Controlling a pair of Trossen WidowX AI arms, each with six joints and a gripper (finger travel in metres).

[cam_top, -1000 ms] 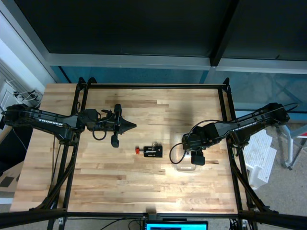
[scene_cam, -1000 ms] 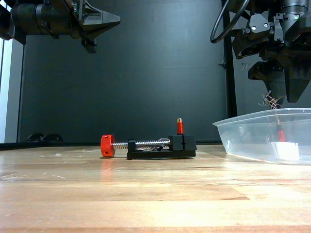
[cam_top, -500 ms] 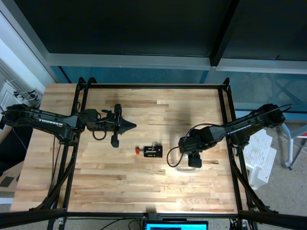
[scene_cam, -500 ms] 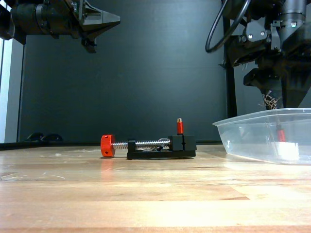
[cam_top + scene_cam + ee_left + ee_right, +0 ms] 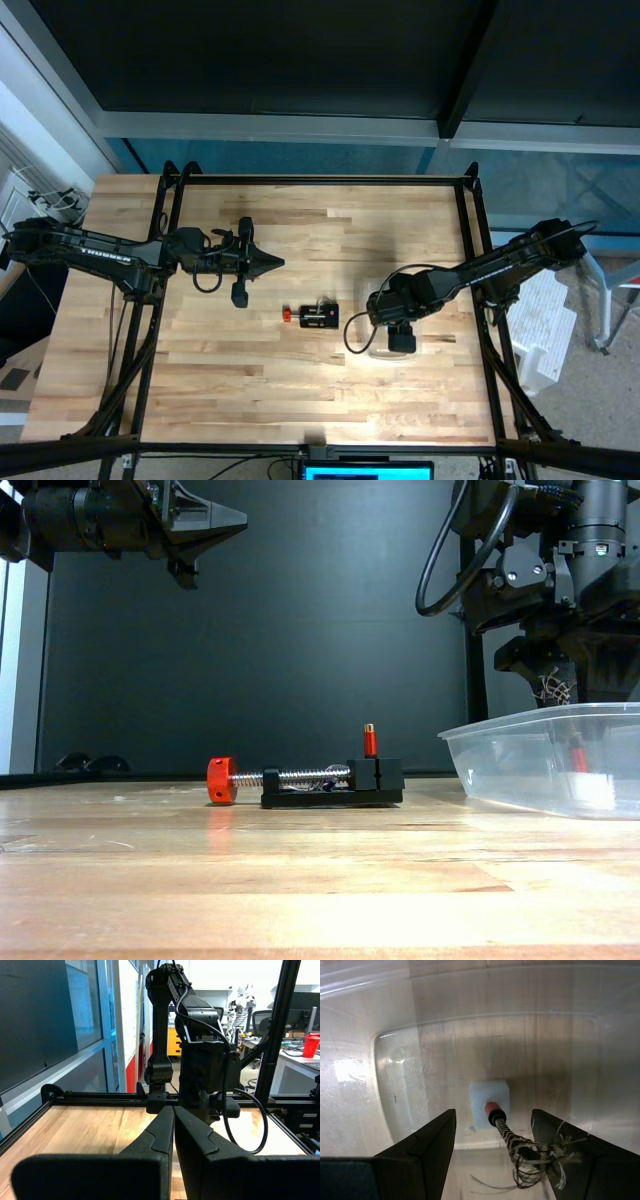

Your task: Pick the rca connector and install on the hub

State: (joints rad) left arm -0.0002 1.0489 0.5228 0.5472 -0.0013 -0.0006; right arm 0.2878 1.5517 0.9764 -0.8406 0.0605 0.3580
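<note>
Compared with a second ago, the right gripper (image 5: 392, 328) is sitting further left and lower. In the low view its black fingers (image 5: 545, 675) are now dipping behind the rim of the clear plastic tray (image 5: 500, 755). Its jaws are standing wide apart and gripping nothing.

Between them, seen from the right wrist, the rca connector (image 5: 499, 1120) is poking out of a small white foam block (image 5: 482, 1091) on the tray floor. It is a tiny plug with a red tip, a dark collar and a braided silvery tail ending in frayed strands. Neither finger is touching the red tip. The frayed strands are reaching up close beside one finger, and I cannot tell whether they are touching it.

The hub (image 5: 320, 317) is a small black rectangular block with a red knob on a threaded steel rod at one end and a short red stub on top. It is resting where it was on the pale wooden table (image 5: 250, 385), near the tray's left side but apart from it.

The left gripper (image 5: 276, 263) is hovering high over the table's left half, well away from the hub. Its fingers are pressed together with nothing between them, pointing towards the right arm.
</note>
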